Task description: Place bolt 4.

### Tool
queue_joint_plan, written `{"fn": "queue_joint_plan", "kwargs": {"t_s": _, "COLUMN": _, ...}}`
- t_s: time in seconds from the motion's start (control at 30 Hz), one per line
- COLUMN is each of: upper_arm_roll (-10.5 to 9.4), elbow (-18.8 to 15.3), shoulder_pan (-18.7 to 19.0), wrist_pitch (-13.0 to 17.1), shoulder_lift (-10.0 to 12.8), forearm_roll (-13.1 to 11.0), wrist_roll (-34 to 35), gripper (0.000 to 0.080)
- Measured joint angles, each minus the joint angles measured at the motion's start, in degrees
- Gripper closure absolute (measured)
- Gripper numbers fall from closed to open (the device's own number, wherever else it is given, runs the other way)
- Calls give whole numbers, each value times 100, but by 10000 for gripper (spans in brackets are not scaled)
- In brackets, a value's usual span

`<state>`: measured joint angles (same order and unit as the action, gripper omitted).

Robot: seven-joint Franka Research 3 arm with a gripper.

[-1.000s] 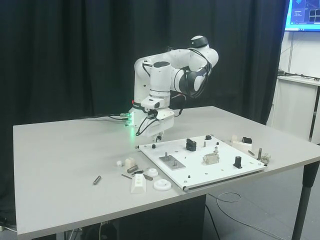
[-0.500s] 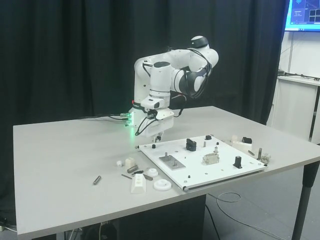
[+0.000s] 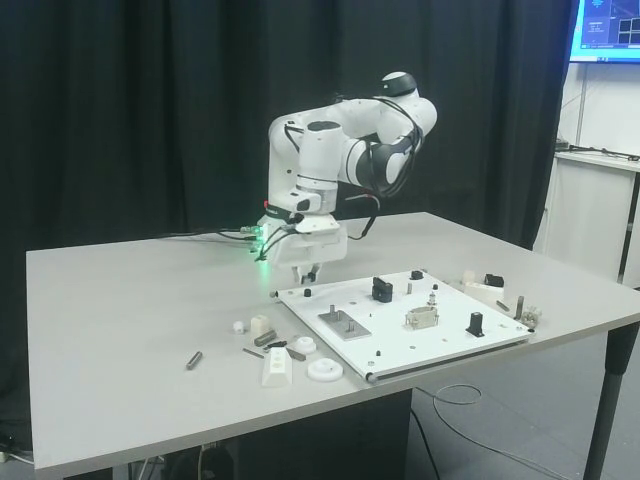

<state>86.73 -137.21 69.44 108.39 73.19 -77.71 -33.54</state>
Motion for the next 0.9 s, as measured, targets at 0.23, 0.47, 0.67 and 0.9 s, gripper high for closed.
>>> {"fn": "queue_joint_plan", "kwargs": {"t_s": 0.23, "upper_arm_roll": 2, "elbow": 92, "shoulder_pan": -259, "wrist_pitch": 491, "shoulder_lift": 0, "forearm_roll": 0, "wrist_roll": 111, "gripper": 578}}
{"fn": "queue_joint_plan", "kwargs": {"t_s": 0.47, "upper_arm_roll": 2, "elbow": 383, "shoulder_pan": -737, "wrist_pitch": 727, "shoulder_lift": 1, "forearm_roll": -24, "wrist_roll": 129, "gripper": 578}}
{"fn": "queue_joint_plan", "kwargs": {"t_s": 0.67, "upper_arm_roll": -12, "elbow": 768, "shoulder_pan": -1289, "wrist_pitch": 739, "shoulder_lift": 5, "forearm_roll": -117, "wrist_roll": 141, "gripper": 578}}
{"fn": "queue_joint_plan", "kwargs": {"t_s": 0.9, "upper_arm_roll": -112, "elbow": 1346, "shoulder_pan": -1986, "wrist_pitch": 684, "shoulder_lift": 53, "forearm_roll": -269, "wrist_roll": 141, "gripper": 578}}
